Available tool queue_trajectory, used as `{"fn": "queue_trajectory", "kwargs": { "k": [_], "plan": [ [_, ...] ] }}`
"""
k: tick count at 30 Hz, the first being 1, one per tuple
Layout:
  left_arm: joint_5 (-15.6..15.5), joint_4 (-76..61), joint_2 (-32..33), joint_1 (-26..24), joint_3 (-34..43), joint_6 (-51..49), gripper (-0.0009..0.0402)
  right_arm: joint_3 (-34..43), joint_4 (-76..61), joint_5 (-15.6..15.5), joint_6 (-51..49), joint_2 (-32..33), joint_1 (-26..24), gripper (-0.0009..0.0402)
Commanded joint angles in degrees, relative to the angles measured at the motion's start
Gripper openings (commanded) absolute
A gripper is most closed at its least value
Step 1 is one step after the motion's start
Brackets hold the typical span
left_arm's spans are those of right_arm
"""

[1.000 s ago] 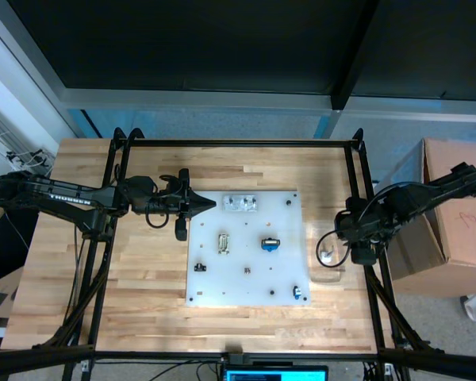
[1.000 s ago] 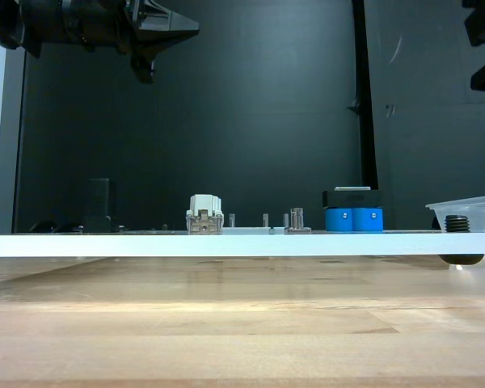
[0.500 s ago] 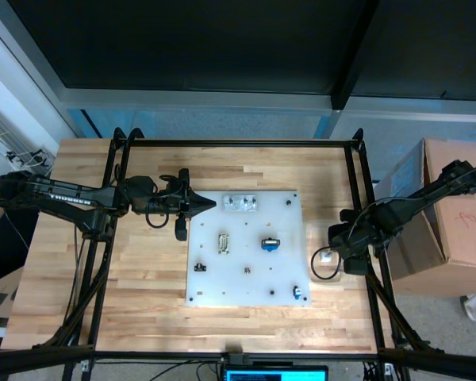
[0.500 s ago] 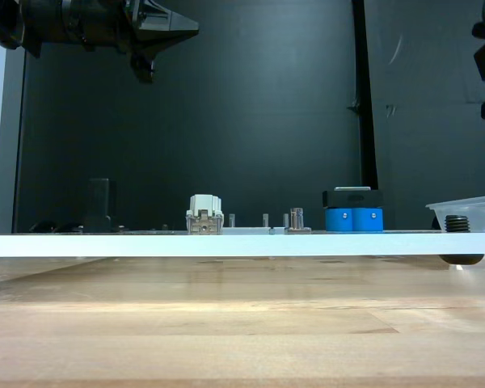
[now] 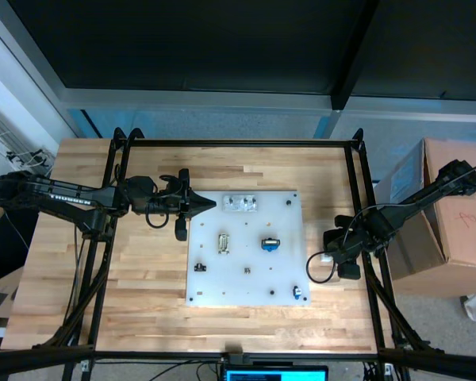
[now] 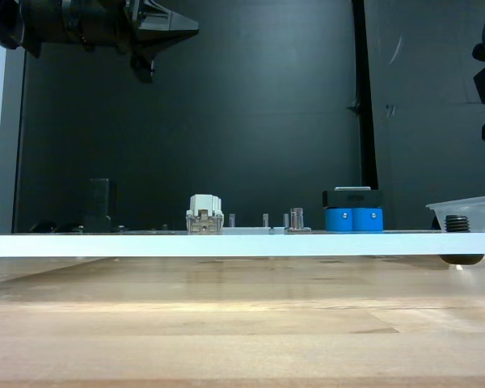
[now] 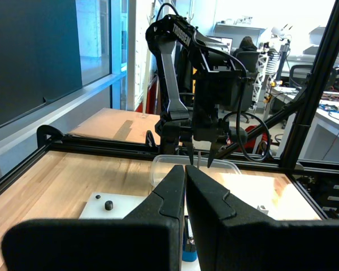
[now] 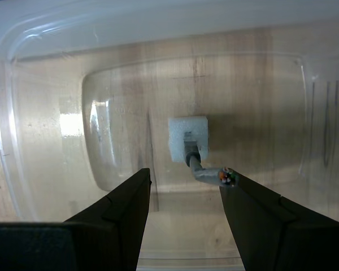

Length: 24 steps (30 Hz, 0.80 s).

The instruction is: Pick the RJ45 connector and install on the taskboard

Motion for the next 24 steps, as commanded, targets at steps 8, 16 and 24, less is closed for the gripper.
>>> {"fn": "queue_trajectory", "kwargs": {
  "k": [8, 16, 24],
  "plan": [
    [0.0, 0.0, 0.0, 0.0, 0.0, 0.0, 0.0001, -2.8, 3.5, 0.0, 0.0, 1.0, 0.1, 0.0167],
    [0.0, 0.0, 0.0, 0.0, 0.0, 0.0, 0.0001, -3.4, 4.1, 0.0, -0.4, 1.0, 0.1, 0.0106],
    [0.0, 0.0, 0.0, 0.0, 0.0, 0.0, 0.0001, -3.8, 4.4, 0.0, -0.6, 1.0, 0.1, 0.0036]
  ]
}}
